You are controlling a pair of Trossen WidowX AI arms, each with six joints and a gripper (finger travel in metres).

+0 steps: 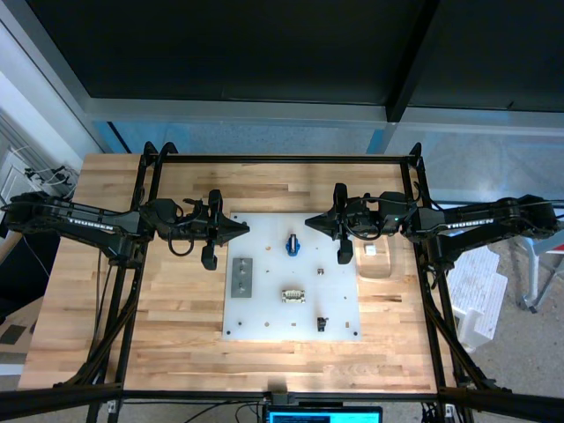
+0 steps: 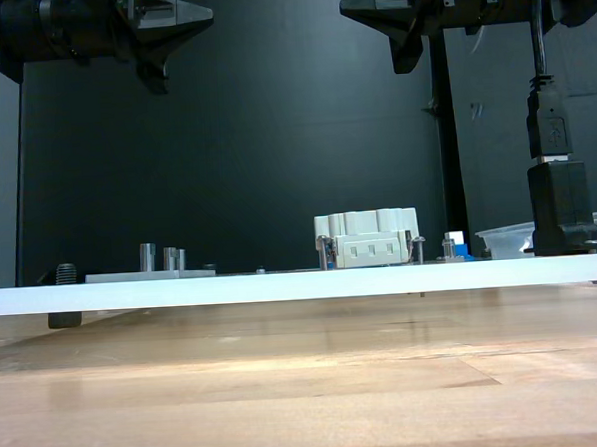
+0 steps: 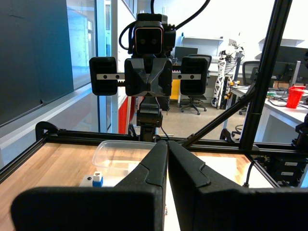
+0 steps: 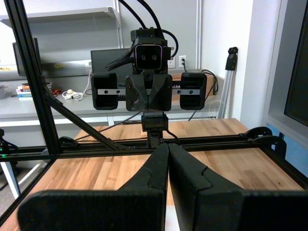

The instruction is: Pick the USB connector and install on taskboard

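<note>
The USB connector [image 2: 550, 130] stands upright in a black socket [image 2: 563, 210] by the near edge of the taskboard [image 1: 264, 308], right of middle. Its cable runs up out of the low view. From above it is only a dark speck. The white board lies on a wooden counter [image 1: 176, 300] framed by black rails, with a dark wall behind. The left gripper [image 1: 240, 229] and right gripper [image 1: 313, 222] hang over the board's far edge, tips facing each other, each pinched closed on nothing. A clear tray [image 1: 377, 269] beside the board holds something small and white that I cannot identify.
</note>
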